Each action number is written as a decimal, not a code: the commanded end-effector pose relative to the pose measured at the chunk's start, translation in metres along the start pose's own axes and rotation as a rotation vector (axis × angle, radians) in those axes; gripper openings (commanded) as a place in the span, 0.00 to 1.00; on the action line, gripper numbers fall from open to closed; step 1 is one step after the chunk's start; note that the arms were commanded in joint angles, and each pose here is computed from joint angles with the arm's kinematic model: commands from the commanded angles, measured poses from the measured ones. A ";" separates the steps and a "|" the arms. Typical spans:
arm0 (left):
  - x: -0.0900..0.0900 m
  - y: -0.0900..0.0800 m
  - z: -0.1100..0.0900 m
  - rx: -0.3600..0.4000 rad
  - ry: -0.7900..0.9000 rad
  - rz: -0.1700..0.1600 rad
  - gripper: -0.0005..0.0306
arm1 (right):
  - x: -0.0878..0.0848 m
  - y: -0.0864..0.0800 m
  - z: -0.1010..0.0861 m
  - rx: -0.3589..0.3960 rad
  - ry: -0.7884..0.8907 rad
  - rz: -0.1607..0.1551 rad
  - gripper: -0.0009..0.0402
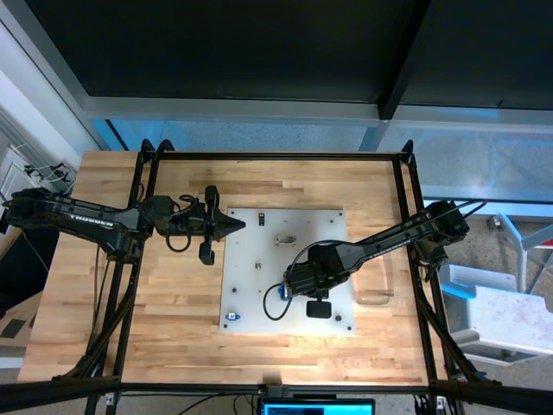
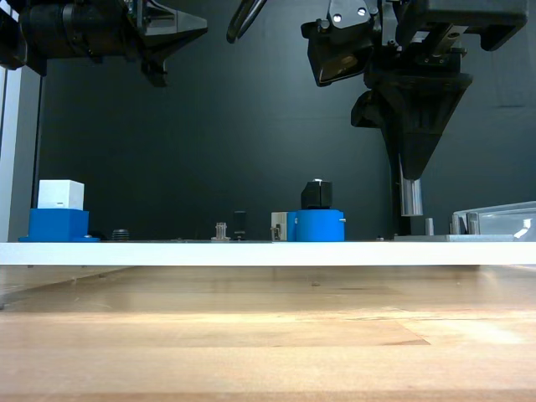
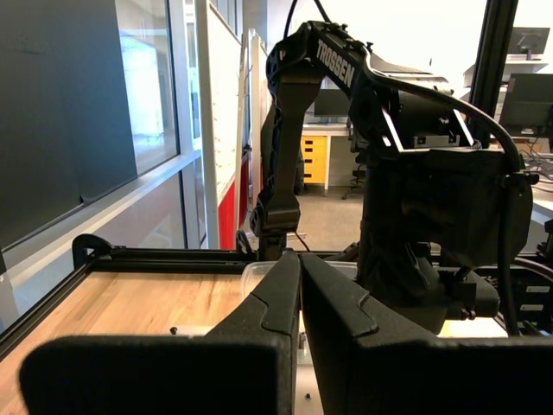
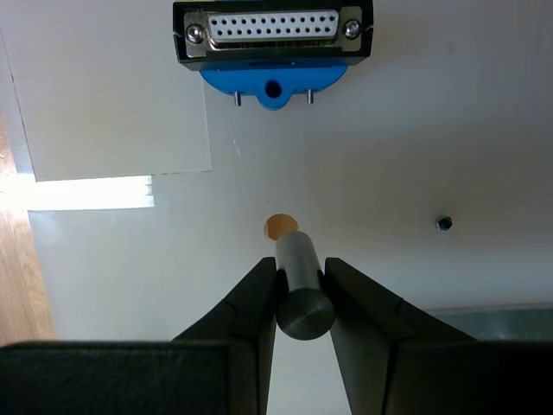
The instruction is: Pick the 16mm cylinder and place it in the taskboard
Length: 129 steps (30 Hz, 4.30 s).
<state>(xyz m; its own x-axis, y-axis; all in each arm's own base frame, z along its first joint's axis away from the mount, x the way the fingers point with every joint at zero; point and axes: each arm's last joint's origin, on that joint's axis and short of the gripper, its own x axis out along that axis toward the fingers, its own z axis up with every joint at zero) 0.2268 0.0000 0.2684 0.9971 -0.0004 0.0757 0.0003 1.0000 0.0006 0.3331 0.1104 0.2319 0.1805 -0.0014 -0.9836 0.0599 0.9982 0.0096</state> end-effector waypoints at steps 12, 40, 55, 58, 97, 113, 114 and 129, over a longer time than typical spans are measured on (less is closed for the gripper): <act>0.000 0.000 0.000 0.000 -0.001 0.000 0.02 | 0.003 0.002 0.001 0.001 -0.004 -0.001 0.08; 0.000 0.000 0.000 0.000 -0.001 0.000 0.02 | 0.014 0.007 0.001 -0.008 0.015 -0.004 0.08; 0.000 0.000 0.000 0.000 -0.001 0.000 0.02 | 0.016 0.008 0.001 -0.008 0.009 -0.001 0.08; 0.000 0.000 0.000 0.000 -0.001 0.000 0.02 | 0.016 0.008 0.001 -0.008 0.009 -0.001 0.08; 0.000 0.000 0.000 0.000 -0.001 0.000 0.02 | 0.019 0.008 0.001 -0.012 0.012 -0.003 0.08; 0.000 0.000 0.000 0.000 -0.001 0.000 0.02 | 0.022 0.007 -0.001 -0.011 0.013 -0.015 0.08; 0.000 0.000 0.000 0.000 0.000 0.000 0.02 | 0.022 0.007 -0.001 -0.011 0.013 -0.016 0.08; 0.000 0.000 0.000 0.000 -0.001 0.000 0.02 | 0.030 0.007 -0.002 -0.010 -0.007 -0.018 0.08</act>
<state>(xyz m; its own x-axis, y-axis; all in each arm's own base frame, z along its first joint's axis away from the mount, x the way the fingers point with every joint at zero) 0.2268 0.0000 0.2686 0.9971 0.0000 0.0760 0.0000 1.0000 0.0006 0.3367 0.1175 0.2030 0.1840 -0.0212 -0.9827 0.0526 0.9985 -0.0117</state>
